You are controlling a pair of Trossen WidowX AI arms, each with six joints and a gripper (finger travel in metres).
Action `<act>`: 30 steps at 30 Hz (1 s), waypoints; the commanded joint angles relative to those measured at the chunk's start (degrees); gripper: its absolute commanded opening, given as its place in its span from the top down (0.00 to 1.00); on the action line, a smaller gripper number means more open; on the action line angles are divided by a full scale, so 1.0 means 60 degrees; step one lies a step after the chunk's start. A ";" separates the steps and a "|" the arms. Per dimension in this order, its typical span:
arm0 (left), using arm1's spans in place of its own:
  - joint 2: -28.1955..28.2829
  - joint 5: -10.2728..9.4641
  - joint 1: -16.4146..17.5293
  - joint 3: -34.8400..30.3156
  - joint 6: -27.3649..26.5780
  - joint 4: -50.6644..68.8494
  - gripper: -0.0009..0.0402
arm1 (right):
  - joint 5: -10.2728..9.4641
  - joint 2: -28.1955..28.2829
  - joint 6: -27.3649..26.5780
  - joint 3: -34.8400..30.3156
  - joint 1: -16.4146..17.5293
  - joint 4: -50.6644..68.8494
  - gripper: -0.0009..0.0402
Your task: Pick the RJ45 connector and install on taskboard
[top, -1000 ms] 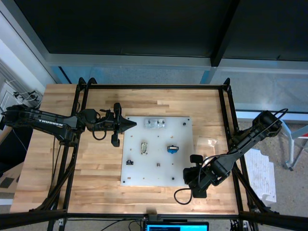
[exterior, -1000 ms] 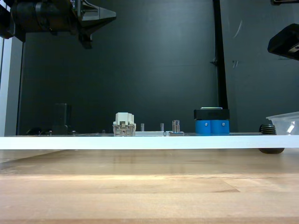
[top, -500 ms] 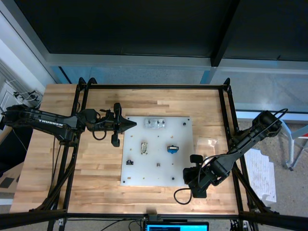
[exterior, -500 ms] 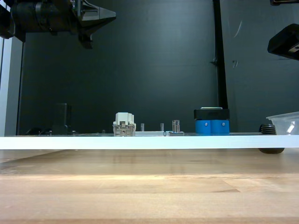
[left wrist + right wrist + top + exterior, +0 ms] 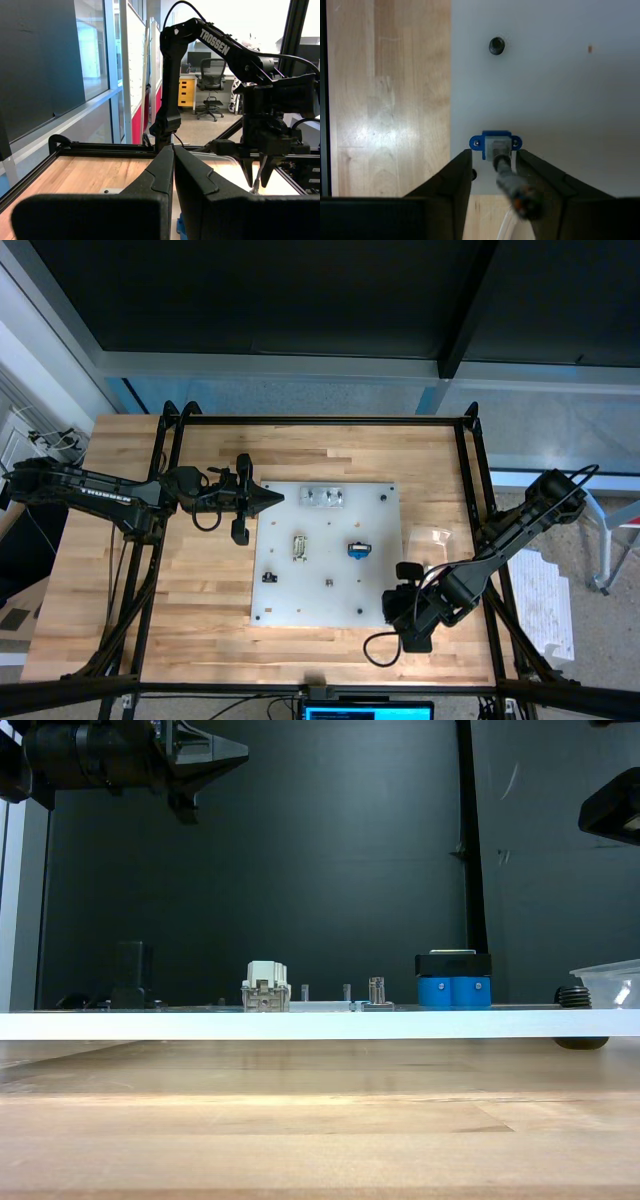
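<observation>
Greyish RJ45 connector (image 5: 500,150) looks seated in the blue socket (image 5: 479,142) at the taskboard (image 5: 560,90) edge, right gripper (image 5: 493,155) astride it with fingers apart, so only withdrawal seems left; left gripper (image 5: 173,147) hangs over the board's left edge, fingers together.

We see the flat white square plastic taskboard (image 5: 300,590) lying level on the wood at the centre of the high view. The tiny greyish-translucent plastic RJ45 connector (image 5: 498,149) sits in a small blue fitting (image 5: 478,143) near the board's edge. Its stubby tail lies between the right gripper's (image 5: 493,159) spread fingers.
</observation>
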State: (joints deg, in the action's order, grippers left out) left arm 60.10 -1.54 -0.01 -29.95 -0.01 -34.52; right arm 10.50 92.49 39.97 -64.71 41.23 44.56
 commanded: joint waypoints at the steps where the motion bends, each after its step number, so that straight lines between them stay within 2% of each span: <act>1: 0.0004 0.0000 0.0000 0.0000 0.0000 0.0000 0.98 | 0.0066 -0.0084 0.0004 -0.0036 0.0007 -0.0007 0.61; 10: 0.0004 0.0000 0.0004 0.0000 0.0000 0.0000 0.98 | -0.0025 -0.0688 0.0000 -0.0036 0.0011 0.0280 0.53; 20: 0.0004 0.0000 0.0004 0.0000 0.0000 0.0000 0.98 | -0.0018 -0.1574 0.0004 -0.0036 0.0004 0.0856 0.53; 30: 0.0004 0.0000 0.0004 0.0000 0.0000 0.0000 0.98 | -0.0044 -0.1665 -0.0098 -0.0036 0.0000 0.0943 0.53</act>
State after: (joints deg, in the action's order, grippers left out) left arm 60.10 -1.54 -0.01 -29.93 -0.01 -34.50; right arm 10.33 82.56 39.48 -64.90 41.25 50.17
